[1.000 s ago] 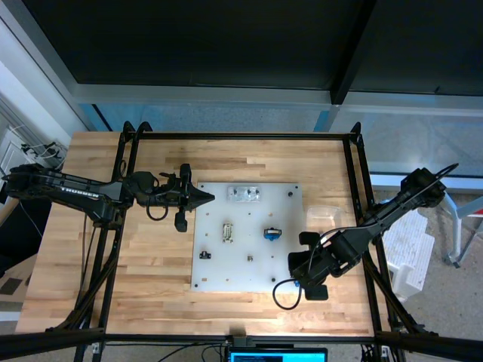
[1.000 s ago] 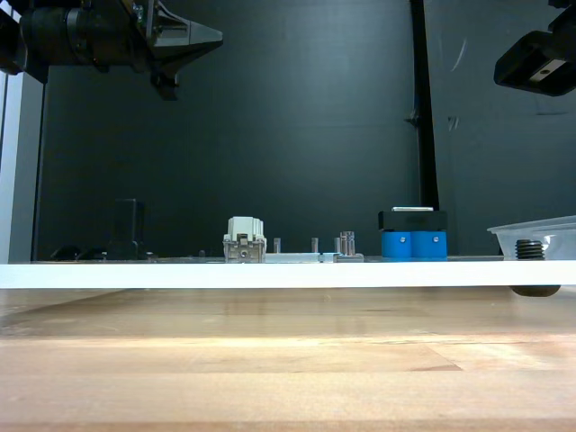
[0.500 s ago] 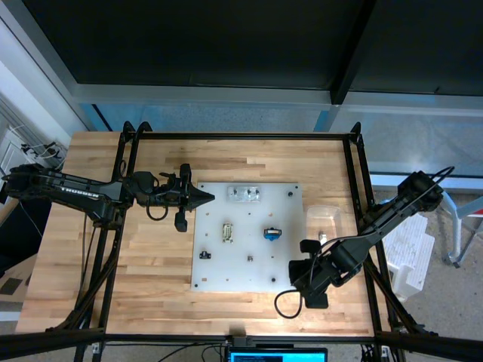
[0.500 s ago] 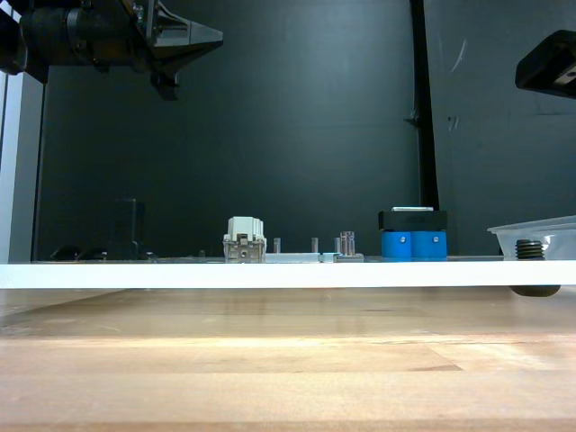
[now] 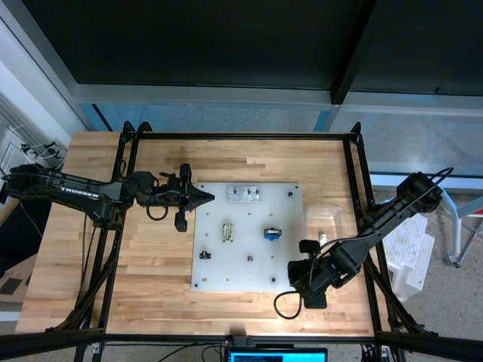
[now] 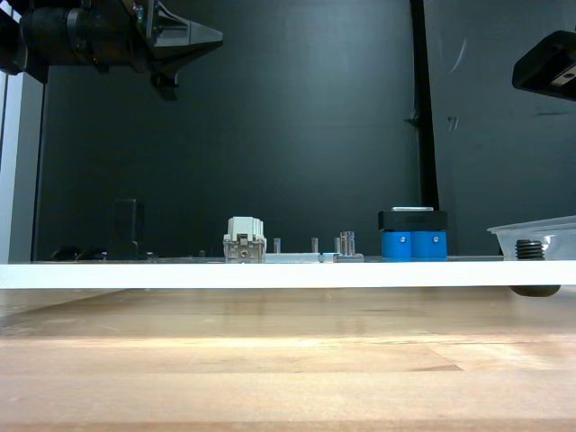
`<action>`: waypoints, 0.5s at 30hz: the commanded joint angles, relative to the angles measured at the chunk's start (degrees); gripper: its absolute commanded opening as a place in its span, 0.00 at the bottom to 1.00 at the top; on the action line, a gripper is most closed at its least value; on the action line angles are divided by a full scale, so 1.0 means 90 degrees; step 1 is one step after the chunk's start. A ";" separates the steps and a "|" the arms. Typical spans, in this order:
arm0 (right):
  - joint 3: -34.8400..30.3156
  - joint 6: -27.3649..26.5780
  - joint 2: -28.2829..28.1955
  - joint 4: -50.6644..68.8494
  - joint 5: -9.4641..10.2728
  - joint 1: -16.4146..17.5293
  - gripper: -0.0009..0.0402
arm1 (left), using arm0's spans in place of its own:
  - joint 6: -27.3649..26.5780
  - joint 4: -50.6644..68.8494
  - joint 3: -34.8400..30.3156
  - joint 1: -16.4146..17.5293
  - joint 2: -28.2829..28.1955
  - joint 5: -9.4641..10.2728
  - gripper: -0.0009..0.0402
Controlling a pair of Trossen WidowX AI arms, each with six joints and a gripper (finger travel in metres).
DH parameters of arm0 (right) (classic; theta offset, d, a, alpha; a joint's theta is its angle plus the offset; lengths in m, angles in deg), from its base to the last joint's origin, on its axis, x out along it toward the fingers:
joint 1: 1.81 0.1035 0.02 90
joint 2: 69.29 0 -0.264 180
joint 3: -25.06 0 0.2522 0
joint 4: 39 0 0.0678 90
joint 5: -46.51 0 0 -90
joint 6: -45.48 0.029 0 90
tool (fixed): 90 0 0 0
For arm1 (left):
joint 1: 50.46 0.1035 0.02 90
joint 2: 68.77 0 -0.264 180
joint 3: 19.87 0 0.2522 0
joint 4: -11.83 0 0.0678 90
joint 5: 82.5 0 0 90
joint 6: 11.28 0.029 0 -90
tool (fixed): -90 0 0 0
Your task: Pick the RJ45 connector and install on taskboard
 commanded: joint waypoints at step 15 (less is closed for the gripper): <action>0.0032 -0.0022 -0.0151 -0.0102 0.0002 0.0034 0.03 | 0.0002 -0.0002 -0.0002 0.0002 0.0000 -0.0002 0.02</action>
